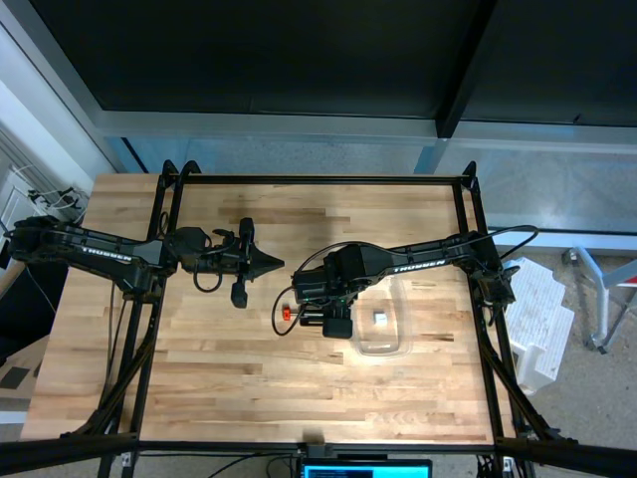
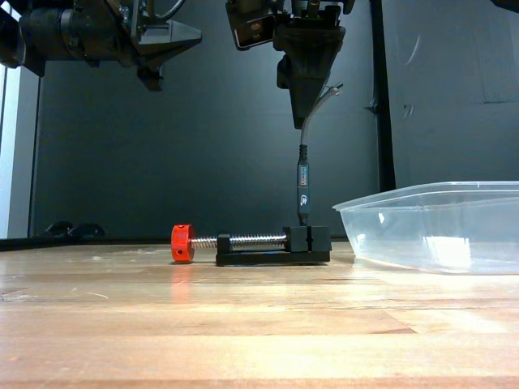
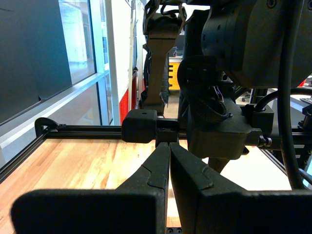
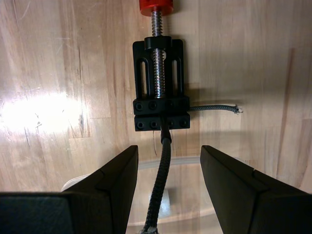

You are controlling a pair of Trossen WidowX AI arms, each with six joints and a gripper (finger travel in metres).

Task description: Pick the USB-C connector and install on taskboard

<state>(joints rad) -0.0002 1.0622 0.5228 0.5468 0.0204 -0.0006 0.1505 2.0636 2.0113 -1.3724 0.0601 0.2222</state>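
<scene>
Progress: the USB-C connector (image 2: 302,182) is already sitting in the taskboard (image 2: 272,245), so I am judging the install done; only backing away is remaining.
Right tool (image 4: 168,152): I am hovering it directly above the taskboard, fingers spread apart, clamping nothing.
Left tool (image 3: 169,146): I am holding it high and off to the left, fingers pressed together.
Connector axis: it is standing upright, plug end pointing down into the taskboard.

Matte black arms (image 1: 60,242), white Trossen lettering (image 1: 98,253), tapered jaws
</scene>
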